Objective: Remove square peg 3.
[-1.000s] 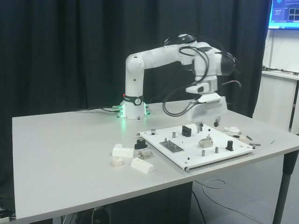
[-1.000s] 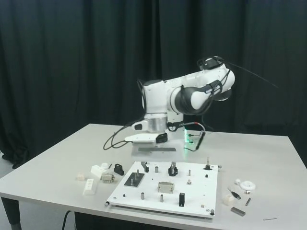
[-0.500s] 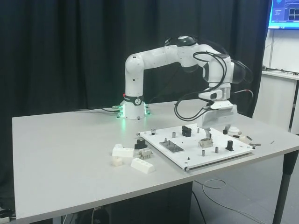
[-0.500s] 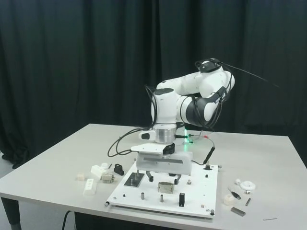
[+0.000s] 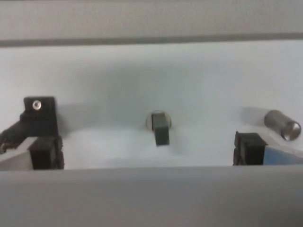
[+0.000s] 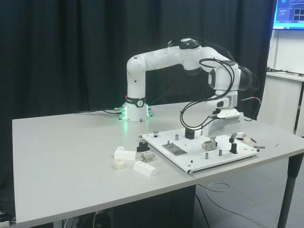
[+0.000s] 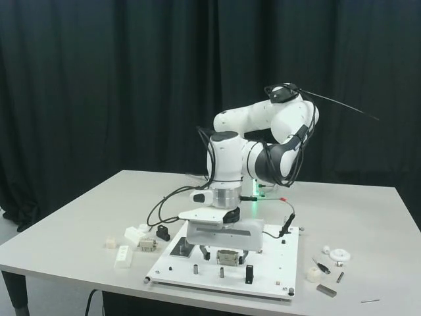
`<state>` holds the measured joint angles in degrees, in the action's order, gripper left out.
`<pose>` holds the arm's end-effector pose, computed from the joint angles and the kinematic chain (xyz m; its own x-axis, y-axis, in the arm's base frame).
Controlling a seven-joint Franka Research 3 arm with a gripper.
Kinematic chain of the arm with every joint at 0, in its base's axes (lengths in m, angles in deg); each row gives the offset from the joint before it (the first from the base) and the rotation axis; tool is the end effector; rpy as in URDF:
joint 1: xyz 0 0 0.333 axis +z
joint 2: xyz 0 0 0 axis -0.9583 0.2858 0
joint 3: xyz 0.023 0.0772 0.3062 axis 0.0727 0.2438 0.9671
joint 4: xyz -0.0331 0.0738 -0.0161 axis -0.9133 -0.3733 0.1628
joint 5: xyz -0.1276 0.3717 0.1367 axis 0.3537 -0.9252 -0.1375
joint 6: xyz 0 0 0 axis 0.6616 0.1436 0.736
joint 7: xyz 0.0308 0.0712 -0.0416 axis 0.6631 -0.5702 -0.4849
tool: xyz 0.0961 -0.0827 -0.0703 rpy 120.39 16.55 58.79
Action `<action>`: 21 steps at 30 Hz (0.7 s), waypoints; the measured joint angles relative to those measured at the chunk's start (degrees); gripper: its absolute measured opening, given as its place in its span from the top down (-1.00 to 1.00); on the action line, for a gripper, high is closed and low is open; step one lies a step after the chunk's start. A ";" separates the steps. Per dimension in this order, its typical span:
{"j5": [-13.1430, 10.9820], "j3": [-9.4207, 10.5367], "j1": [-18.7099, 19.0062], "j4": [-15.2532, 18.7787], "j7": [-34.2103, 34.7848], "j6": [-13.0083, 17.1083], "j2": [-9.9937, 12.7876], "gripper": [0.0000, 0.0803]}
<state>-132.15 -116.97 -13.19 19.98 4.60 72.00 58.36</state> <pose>0.7077 0.0779 0.2046 0.7017 -0.7108 0.0496 -0.7090 -0.7034 -0.0505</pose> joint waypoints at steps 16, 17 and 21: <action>1.63 4.05 -3.41 -2.91 0.43 2.41 0.30 -0.99; 1.69 4.23 -3.51 -2.95 0.43 2.51 0.31 -0.99; 2.03 4.69 -3.77 -3.04 0.42 2.71 0.44 -0.99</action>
<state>-130.13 -112.29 -16.96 16.94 5.02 74.71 58.80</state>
